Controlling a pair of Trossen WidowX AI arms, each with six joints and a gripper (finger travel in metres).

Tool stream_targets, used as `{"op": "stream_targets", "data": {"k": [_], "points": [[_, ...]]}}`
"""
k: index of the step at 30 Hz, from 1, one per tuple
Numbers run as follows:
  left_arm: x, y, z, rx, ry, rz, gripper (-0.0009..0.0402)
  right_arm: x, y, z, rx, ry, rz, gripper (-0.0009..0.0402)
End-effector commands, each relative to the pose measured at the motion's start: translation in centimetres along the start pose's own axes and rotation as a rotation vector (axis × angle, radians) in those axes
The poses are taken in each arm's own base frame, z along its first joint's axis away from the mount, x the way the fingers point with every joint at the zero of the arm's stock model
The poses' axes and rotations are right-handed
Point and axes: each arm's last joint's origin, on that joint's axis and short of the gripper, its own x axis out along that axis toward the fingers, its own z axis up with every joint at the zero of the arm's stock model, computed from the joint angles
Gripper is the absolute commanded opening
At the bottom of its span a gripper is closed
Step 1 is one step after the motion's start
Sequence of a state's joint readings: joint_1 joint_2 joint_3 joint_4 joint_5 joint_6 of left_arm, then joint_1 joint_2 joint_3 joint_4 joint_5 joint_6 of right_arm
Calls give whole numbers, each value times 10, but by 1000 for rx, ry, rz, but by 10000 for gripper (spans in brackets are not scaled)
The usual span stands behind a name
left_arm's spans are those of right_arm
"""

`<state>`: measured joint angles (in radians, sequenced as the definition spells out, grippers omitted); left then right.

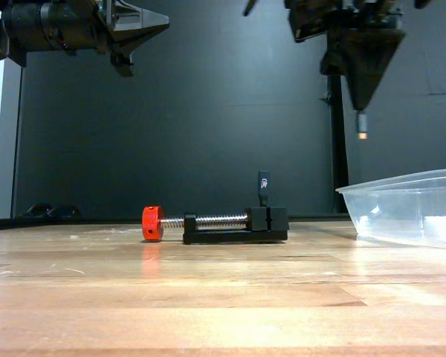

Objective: Pick the USB-C connector and install on taskboard

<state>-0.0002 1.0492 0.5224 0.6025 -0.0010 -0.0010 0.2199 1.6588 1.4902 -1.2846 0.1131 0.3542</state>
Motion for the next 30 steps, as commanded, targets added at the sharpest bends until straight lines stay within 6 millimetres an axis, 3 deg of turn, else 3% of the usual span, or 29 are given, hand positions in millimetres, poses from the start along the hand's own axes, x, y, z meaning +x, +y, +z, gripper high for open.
{"op": "stream_targets", "data": {"k": [1,16,30], "points": [[0,0,0,0,0,0,0,2,3,15,12,-11,4,0],[0,0,0,0,0,0,0,13,5,69,4,-27,34,0],[0,0,0,0,-1,0,0,29,11,90,-19,-28,28,0]]}}
